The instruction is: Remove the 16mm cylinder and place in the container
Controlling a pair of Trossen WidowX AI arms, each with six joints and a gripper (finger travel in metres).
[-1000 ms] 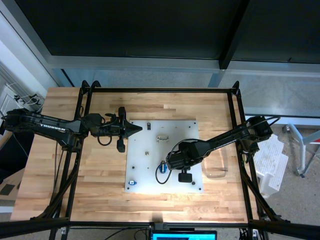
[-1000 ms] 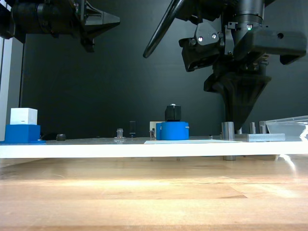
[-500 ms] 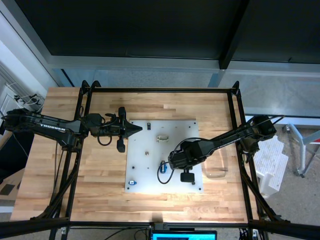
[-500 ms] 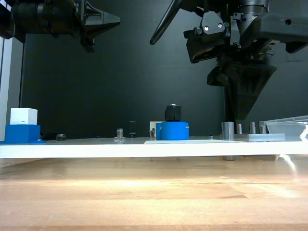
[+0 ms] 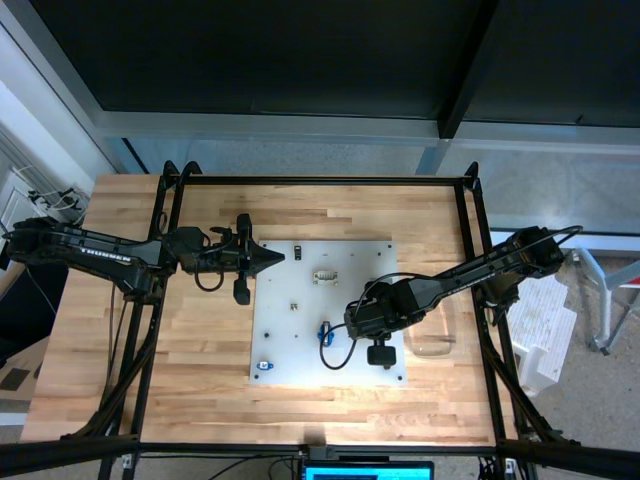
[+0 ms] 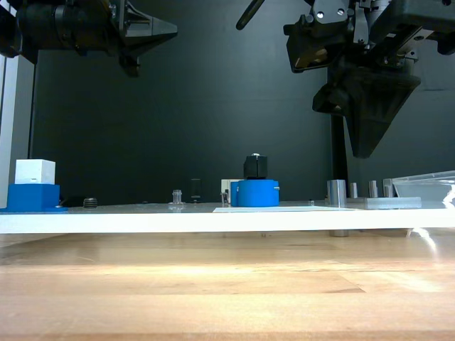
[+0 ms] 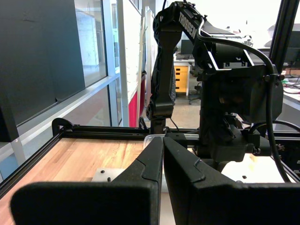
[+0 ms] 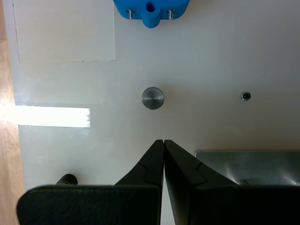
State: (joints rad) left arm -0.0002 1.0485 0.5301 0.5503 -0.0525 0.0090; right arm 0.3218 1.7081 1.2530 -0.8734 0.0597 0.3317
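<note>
Black and pressed shut on nothing, the right claw [image 8: 163, 141] hangs above the white board [image 8: 211, 56] with its tips pointing down. Just ahead of those tips, and apart from them, the 16mm cylinder [image 8: 153, 98] stands upright in its hole, untouched. The low view shows it below the claw and a little off to one side. Farther ahead lies the blue fitting [image 8: 151, 9], and close beside the claw a grey metal block [image 8: 248, 161]. Beyond the block the container [image 6: 426, 186] rests on the wooden surface [image 6: 213, 284], seemingly empty. The left claw [image 7: 163, 140], also closed and empty, hovers well away by the board's opposite edge. By my judgement nothing is done yet: opening, grasping, lifting and dropping all remain.
</note>
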